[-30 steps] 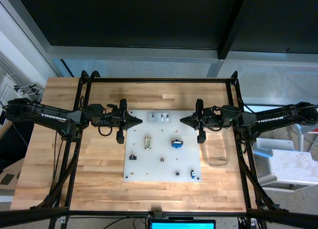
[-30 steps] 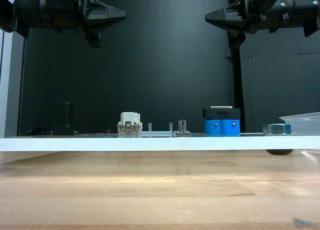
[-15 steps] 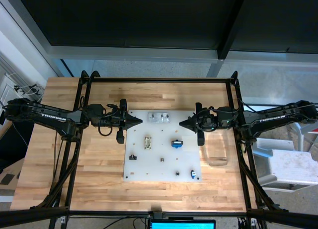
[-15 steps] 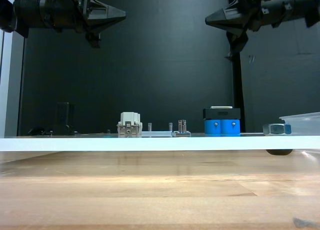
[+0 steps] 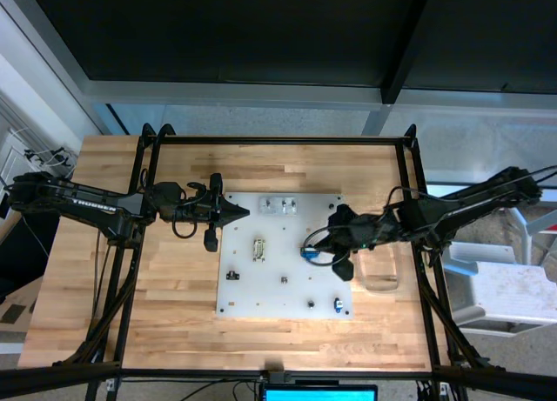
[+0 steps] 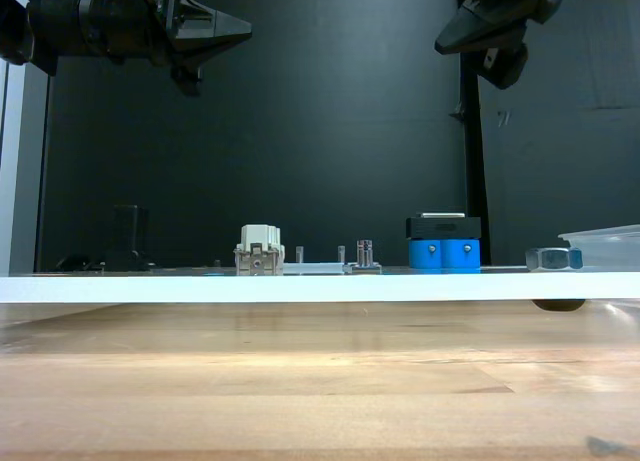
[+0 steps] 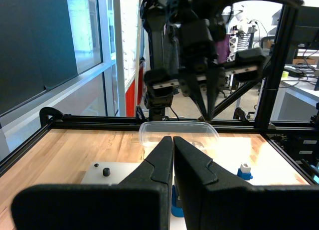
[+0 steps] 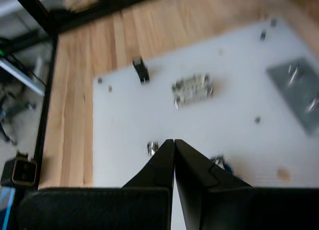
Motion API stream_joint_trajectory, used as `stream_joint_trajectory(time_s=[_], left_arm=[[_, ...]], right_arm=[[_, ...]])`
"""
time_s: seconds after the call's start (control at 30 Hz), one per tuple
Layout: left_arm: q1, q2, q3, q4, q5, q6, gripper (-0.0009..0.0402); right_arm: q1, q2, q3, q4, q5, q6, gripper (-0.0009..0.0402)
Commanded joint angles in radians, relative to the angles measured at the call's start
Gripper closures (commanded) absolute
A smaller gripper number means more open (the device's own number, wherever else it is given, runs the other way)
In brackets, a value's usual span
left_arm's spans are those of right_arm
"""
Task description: Unfasten the M12 fastener and place in the container
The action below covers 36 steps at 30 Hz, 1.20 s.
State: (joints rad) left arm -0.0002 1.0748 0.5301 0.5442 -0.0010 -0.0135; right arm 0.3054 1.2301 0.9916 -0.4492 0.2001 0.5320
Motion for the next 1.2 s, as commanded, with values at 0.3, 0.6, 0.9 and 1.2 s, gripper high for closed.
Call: stream_joint_trajectory(time_s=[0.3,0.6,0.9,1.2], left_arm=[[0.000,0.000,0.000,0.000,0.000,0.000,0.0393],[0.000,0.000,0.000,0.000,0.000,0.000,0.0393],[0.000,0.000,0.000,0.000,0.000,0.000,0.0393],[0.000,0.000,0.000,0.000,0.000,0.000,0.0393]], right_arm=[[0.090,0.286,0.322,-0.393,-0.003,0.154,0.0394],[0.119,0.484,0.577,-0.657,-0.032,0.271,0.0393],[0.132,0.613,0.715,-0.725,-0.144,0.336,0.0393],[0.150,0.709,0.733,-0.727,-0.212,0.377,0.0393]])
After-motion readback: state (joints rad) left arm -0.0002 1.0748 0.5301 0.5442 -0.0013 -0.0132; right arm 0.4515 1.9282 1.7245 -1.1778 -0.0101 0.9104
